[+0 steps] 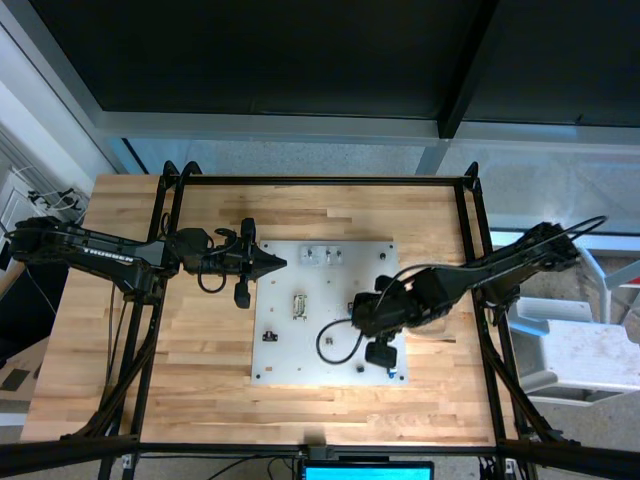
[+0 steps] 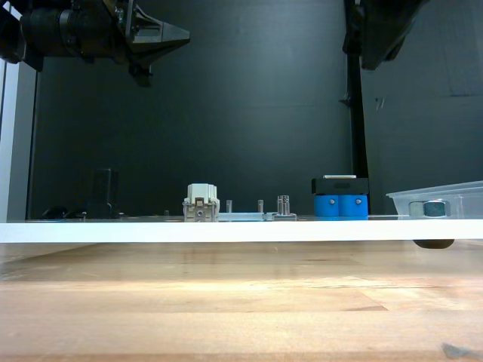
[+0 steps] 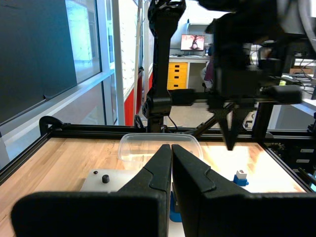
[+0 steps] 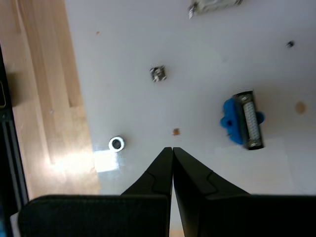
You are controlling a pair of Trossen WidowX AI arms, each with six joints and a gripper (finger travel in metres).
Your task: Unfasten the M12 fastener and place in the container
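The M12 nut, a small silver ring, sits low on the white board close to its edge. It looks run down on its stud, with no ribs showing. No tray wall surrounds it, so unfastening has not begun. The clear container lies near it, probably set close to keep the carry short. The right gripper hangs above the board, pointed down, near the nut but apart from it, likely lining up a grasp. Its fingers are pressed together, holding nothing. The left gripper, equally clenched and empty, hovers high at the board's left edge, seemingly parked.
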